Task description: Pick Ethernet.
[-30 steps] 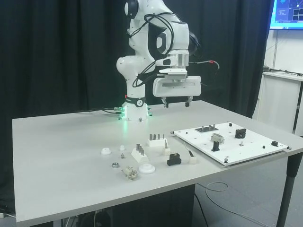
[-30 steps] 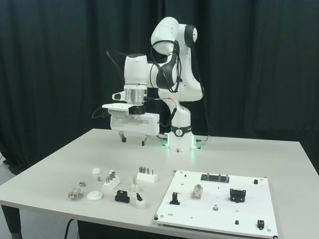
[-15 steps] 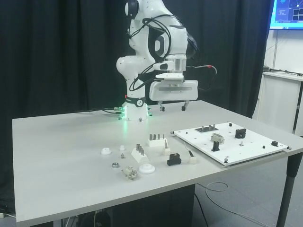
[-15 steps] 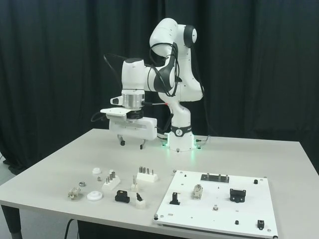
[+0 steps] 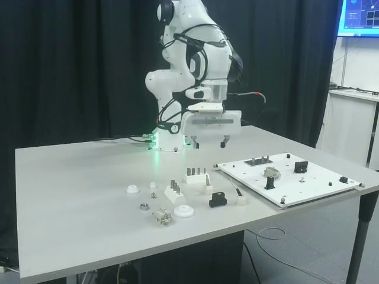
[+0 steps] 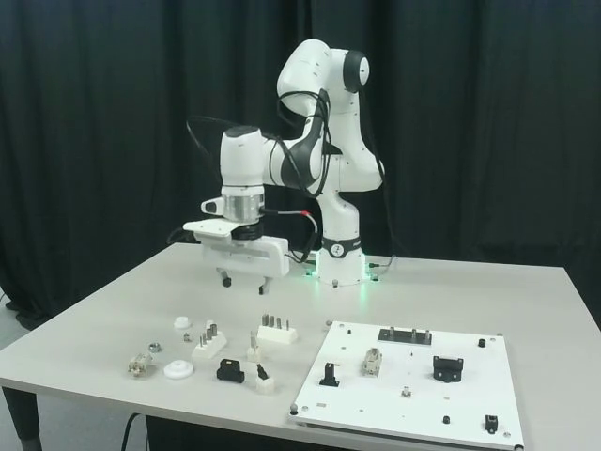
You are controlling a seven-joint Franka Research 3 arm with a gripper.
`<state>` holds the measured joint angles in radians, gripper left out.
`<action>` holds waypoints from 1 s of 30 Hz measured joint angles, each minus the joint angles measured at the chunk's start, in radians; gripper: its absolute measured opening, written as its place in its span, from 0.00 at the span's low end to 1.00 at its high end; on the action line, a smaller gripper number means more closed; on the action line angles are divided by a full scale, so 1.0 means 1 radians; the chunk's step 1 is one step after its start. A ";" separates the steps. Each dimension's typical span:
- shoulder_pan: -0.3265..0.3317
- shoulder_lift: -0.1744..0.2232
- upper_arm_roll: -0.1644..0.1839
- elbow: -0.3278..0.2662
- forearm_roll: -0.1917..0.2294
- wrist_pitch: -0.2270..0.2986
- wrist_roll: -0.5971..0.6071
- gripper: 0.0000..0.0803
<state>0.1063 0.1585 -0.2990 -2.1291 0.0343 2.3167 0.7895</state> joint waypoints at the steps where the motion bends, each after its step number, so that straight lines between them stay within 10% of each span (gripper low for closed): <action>1: -0.002 0.004 0.000 -0.002 0.007 0.004 -0.012 1.00; 30: -0.006 0.112 0.005 -0.096 0.158 0.245 -0.161 1.00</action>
<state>0.1005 0.2702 -0.2941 -2.2254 0.1920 2.5619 0.6287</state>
